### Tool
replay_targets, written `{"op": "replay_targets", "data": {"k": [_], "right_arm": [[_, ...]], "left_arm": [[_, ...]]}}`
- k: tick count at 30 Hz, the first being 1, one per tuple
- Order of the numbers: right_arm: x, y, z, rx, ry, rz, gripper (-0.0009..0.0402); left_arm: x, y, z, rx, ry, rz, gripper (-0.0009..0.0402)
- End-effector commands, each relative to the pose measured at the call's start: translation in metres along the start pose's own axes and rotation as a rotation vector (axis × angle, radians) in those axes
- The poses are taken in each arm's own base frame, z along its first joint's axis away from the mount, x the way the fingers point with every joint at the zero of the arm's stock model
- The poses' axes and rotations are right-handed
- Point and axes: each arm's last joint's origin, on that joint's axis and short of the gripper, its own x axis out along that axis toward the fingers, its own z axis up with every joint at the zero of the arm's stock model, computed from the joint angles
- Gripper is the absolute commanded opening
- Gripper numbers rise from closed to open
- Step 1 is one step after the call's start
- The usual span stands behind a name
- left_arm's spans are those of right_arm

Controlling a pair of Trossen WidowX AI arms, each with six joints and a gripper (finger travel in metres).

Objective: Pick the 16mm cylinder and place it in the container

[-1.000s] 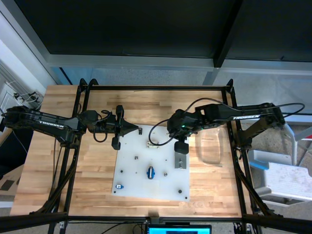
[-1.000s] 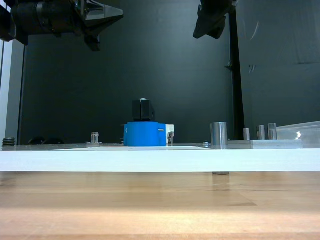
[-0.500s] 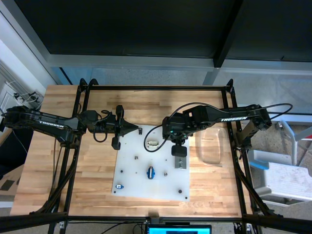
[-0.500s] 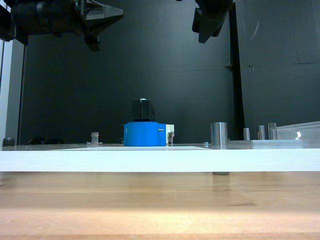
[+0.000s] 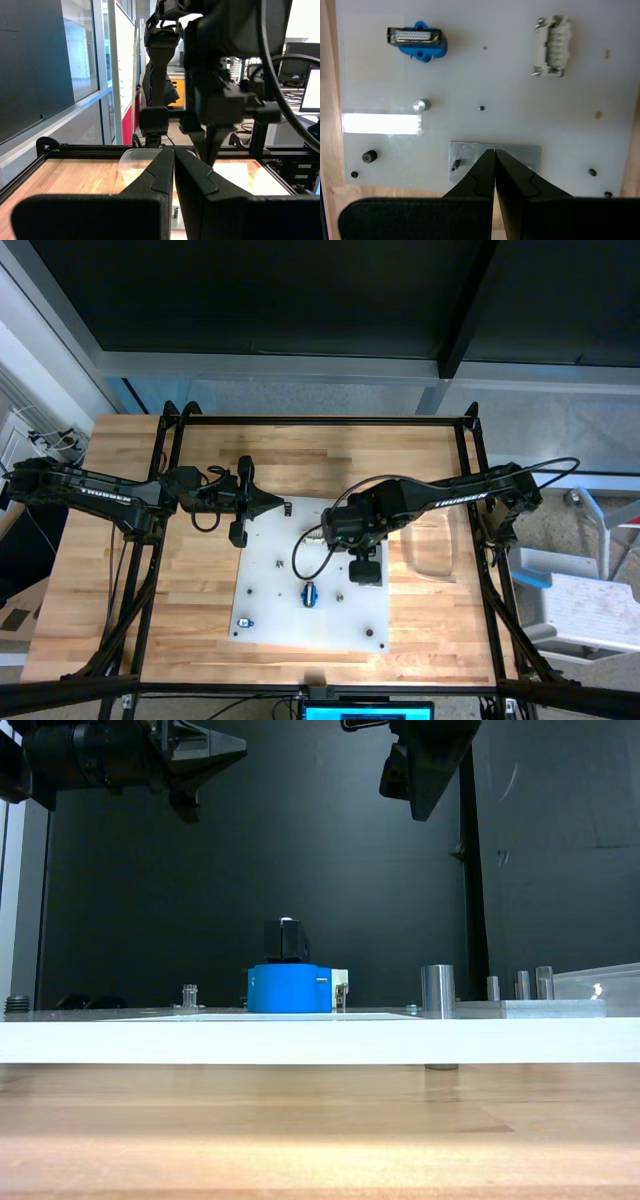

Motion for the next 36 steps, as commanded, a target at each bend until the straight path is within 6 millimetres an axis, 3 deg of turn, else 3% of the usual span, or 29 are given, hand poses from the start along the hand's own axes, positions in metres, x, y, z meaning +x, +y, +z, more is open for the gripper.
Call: {"op": "replay_targets", "data": {"k": [1, 15, 30, 36], "right_arm": [[0.004, 0.007, 0.0, -0.015, 0.014, 0.001, 0.0], [0.041, 0.04, 0.004, -0.055, 0.104, -0.011, 0.0], [0.062, 0.055, 0.013, -0.037, 0.112, -0.009, 0.0001], [0.073, 0.062, 0.015, -0.043, 0.117, -0.008, 0.0024]], "left_arm": [[0.0, 0.0, 0.0, 0.0, 0.0, 0.0, 0.0], [0.0, 0.0, 0.0, 0.0, 0.0, 0.0, 0.0], [0.0, 0.0, 0.0, 0.0, 0.0, 0.0, 0.0], [0.0, 0.0, 0.0, 0.0, 0.0, 0.0, 0.0]]}}
